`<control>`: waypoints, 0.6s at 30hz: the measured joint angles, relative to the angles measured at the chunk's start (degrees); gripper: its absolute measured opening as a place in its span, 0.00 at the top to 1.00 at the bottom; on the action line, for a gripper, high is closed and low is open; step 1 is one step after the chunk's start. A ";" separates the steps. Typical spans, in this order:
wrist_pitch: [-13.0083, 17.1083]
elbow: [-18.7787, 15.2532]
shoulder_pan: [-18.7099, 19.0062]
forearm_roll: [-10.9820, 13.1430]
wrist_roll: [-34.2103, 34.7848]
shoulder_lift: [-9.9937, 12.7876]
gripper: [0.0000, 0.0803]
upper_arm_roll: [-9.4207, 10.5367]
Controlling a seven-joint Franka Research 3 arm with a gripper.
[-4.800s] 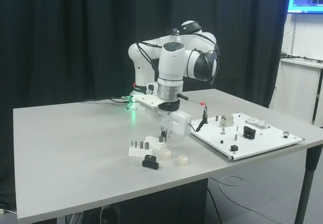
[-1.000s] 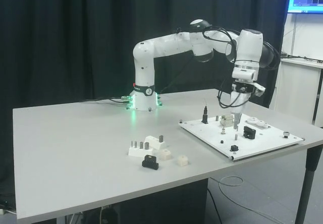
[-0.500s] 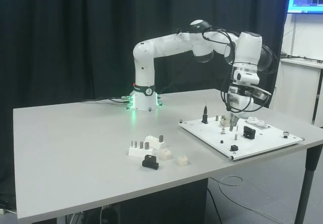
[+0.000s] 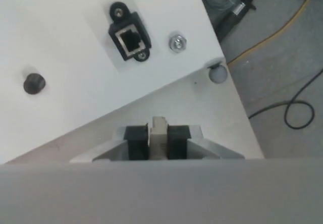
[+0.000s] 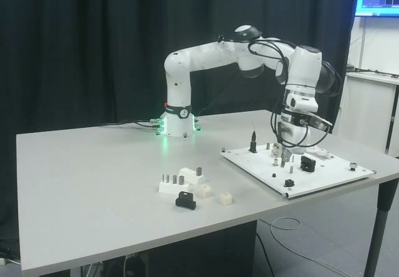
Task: Insert Ethernet.
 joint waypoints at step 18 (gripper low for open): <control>0.31 0.04 0.47 0.00 -11.16 0.00 0.91 1.52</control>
